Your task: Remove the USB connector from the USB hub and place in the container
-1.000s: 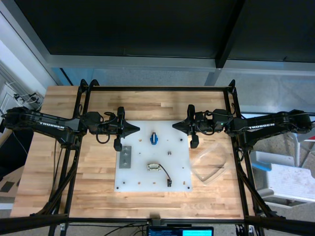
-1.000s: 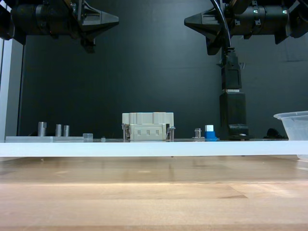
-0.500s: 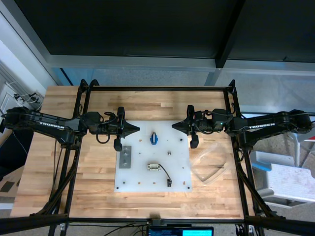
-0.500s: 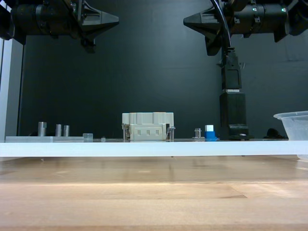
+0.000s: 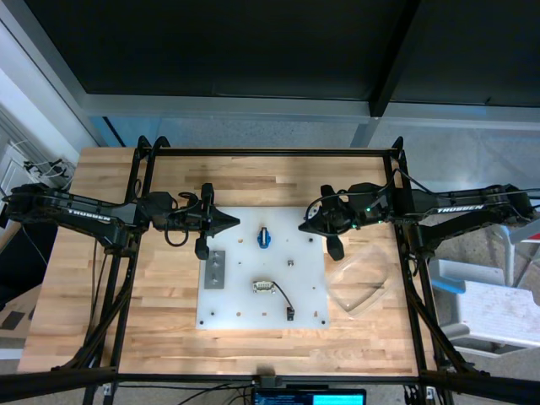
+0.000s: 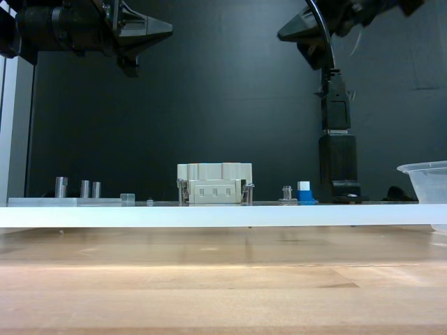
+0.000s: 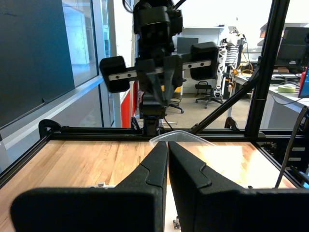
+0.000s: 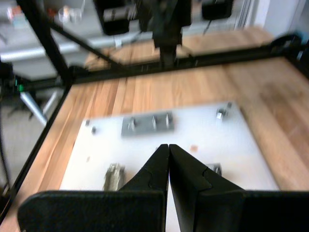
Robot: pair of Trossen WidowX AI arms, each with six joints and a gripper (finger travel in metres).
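The USB connector (image 5: 282,295) is a thin black cable arching over the white board (image 5: 245,316). Its dark plug (image 6: 335,112) stands upright in the small black USB hub (image 6: 338,164) near the board's front edge. The clear container (image 5: 361,278) lies on the table right of the board. My right gripper (image 5: 305,221) hangs shut and empty over the board's far right part, tilted downward, well behind the connector. My left gripper (image 5: 237,221) is shut and empty too, hovering level over the board's far left edge.
A silver-beige block (image 5: 263,288) sits mid-board at the cable's other end. A blue part (image 5: 263,237) stands further back, and a grey plate with pegs (image 5: 218,270) lies at the left. A black frame (image 5: 270,153) borders the table.
The right arm has shifted and its gripper now tips downward toward the board, its tip a little nearer. The left arm and the connector have not moved.
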